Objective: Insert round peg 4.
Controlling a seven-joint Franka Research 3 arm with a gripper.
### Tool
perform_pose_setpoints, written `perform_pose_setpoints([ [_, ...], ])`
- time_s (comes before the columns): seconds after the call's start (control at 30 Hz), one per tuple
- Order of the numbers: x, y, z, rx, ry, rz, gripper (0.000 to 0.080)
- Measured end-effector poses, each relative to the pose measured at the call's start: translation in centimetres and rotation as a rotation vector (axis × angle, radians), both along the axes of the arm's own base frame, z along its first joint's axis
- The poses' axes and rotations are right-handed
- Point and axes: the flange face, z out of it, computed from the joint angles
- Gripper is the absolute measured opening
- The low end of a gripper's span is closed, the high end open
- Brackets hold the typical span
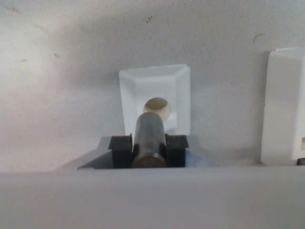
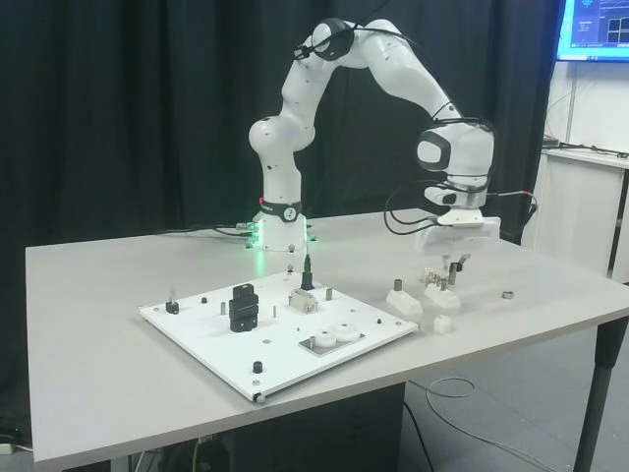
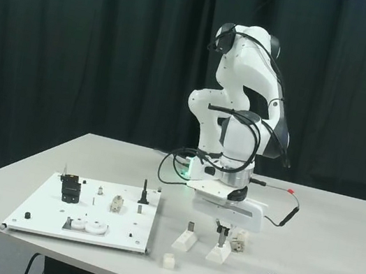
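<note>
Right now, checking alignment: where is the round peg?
The round peg is held in the gripper, directly above the white holder block, off the white board, toward the table's right in both room views.

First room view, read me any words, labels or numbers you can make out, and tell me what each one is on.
No text can be read.
Screen at the upper right edge: shows lines of writing, too small to read.
Board, arm, table: no labels visible.
</note>
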Motion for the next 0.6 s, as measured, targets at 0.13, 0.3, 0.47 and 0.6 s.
perform_pose_setpoints([
  [0.13,0.0,0.0,0.0,-0.005,-0.001,0.034,0.0145],
  [0.3,0.2,-0.1,0.2,-0.018,-0.007,0.056,0.0145],
  [0.47,0.8,-0.4,0.8,-0.043,-0.025,0.106,0.0145],
  [0.6,1.6,-1.1,1.6,-0.066,-0.041,0.139,0.0145],
])
